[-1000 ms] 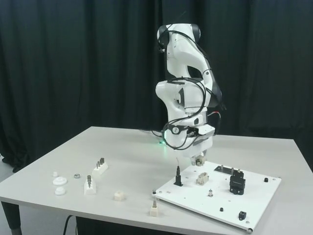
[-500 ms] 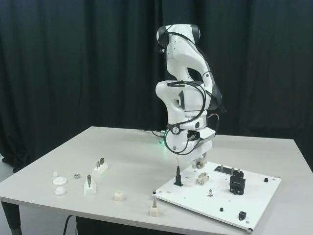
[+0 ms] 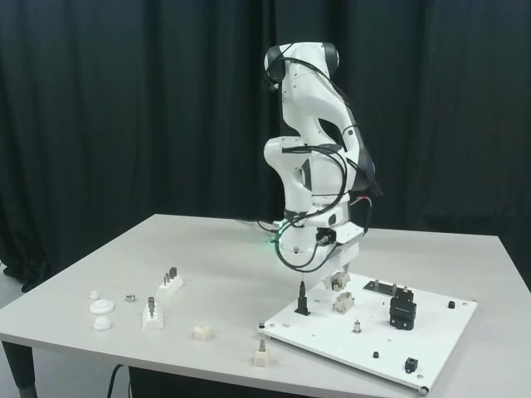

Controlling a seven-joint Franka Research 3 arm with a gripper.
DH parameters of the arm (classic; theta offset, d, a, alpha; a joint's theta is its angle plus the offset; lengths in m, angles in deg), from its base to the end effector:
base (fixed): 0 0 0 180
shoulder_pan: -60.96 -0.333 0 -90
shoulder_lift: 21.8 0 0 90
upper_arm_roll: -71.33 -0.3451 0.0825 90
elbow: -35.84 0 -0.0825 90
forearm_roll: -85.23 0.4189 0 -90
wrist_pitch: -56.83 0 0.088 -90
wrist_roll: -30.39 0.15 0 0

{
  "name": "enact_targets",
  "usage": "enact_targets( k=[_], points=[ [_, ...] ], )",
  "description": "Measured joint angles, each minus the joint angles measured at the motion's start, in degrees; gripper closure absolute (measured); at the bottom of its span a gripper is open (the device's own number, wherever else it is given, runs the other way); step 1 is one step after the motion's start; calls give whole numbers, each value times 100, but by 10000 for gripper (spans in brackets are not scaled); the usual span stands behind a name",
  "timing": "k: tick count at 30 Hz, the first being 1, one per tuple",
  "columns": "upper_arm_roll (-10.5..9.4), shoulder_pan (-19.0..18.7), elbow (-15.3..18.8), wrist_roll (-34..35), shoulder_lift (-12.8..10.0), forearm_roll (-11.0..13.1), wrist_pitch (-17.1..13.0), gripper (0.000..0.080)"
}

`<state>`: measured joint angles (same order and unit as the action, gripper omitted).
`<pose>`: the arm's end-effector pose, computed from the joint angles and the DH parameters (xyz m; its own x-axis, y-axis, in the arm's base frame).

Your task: Insert waterproof.

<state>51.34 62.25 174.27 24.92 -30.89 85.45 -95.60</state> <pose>0.5028 0.1746 0.2149 0.9127 0.3962 0.0996 0.4021 -0.9144 -0.0468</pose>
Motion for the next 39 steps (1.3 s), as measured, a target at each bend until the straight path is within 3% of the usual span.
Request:
enact_targets(
  k=[16, 39],
  points=[
    [19, 0, -95, 62, -162, 252, -1, 183],
    [29, -3, -200, 21, -370, 256, -110, 183]
  ],
)
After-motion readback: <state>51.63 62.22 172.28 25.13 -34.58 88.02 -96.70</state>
